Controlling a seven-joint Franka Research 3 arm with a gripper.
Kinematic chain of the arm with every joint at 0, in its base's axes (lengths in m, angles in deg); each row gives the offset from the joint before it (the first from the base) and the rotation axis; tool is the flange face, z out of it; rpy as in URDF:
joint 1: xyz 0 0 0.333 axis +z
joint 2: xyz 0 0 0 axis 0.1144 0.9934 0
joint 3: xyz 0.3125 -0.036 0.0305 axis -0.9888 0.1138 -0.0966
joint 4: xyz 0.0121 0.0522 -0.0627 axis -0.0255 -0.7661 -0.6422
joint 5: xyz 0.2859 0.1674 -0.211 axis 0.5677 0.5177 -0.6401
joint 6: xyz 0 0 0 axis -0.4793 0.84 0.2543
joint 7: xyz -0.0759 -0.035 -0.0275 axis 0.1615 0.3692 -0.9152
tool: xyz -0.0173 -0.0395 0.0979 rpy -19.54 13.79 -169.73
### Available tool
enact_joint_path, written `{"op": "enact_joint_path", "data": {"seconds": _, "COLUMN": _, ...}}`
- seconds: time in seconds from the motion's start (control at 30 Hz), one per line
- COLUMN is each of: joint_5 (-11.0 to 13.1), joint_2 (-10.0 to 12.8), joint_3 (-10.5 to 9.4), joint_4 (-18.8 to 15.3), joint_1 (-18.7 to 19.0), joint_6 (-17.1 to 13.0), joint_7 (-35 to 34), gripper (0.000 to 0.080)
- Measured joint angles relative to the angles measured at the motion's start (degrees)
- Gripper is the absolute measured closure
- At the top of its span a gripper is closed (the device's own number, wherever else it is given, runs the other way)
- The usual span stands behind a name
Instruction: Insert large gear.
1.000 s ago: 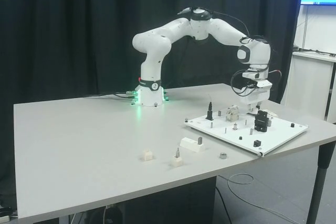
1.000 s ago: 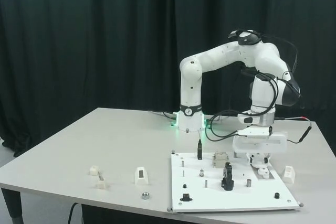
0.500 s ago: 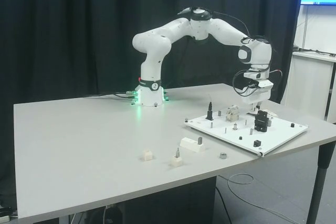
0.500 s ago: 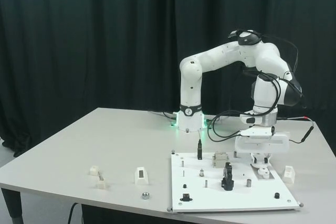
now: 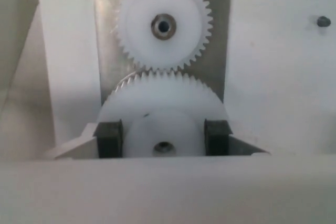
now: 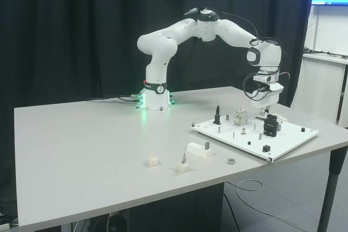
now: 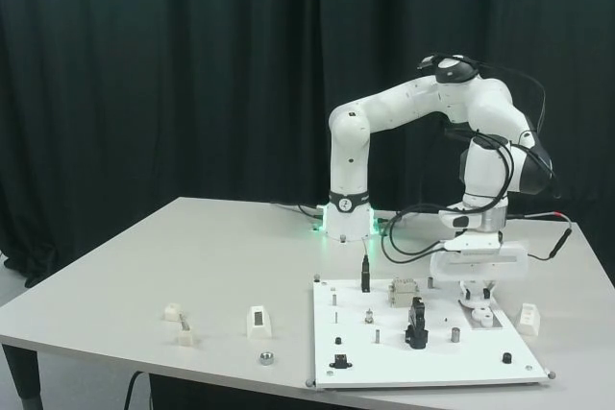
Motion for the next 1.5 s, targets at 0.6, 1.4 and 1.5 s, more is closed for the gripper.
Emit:
{"op": "enact_joint_path", "data": {"seconds": 0.6, "joint_5": 0.4, "joint_2": 0.0, "joint_3": -1.11, "joint_4": 0.6, "joint_1": -1.0, "joint_6": 0.0, "joint_7": 8.3, "gripper": 0.0471}}
{"op": "enact_joint_path", "data": {"seconds": 1.4, "joint_5": 0.8, "joint_2": -0.1, "joint_3": -1.28, "joint_4": 0.8, "joint_1": -1.6, "joint_6": 0.3, "joint_7": 6.8, "gripper": 0.0471}}
{"op": "enact_joint_path", "data": {"seconds": 1.5, "joint_5": 0.5, "joint_2": -0.2, "joint_3": -1.0, "joint_4": 0.8, "joint_1": -1.6, "joint_6": 0.8, "joint_7": 6.8, "gripper": 0.0252}}
